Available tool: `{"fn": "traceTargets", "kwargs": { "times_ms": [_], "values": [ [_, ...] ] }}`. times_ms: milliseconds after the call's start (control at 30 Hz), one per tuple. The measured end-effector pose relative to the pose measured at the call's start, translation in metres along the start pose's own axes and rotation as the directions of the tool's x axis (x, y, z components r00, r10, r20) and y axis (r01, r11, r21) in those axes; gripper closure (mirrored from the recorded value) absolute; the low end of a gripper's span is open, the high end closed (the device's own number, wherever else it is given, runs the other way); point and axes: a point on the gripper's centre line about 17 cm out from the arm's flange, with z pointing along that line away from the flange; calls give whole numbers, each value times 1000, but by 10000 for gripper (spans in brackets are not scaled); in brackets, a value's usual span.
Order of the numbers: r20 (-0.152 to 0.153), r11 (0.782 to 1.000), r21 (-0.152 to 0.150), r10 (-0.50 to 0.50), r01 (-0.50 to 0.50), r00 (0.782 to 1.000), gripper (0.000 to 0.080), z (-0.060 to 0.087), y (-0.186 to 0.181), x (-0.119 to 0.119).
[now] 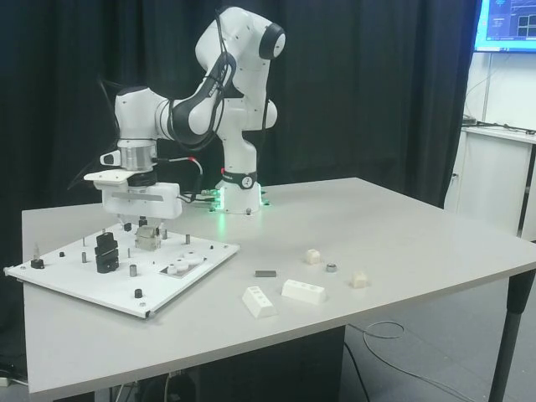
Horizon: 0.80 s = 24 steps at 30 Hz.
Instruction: Pick bolt 4.
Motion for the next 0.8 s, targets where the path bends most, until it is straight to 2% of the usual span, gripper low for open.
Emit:
{"fn": "traceTargets", "kwargs": {
  "times_ms": [800],
  "values": [
    [-5,1000,8,-6,6,1000,3,-13,-8,2]
  ]
}}
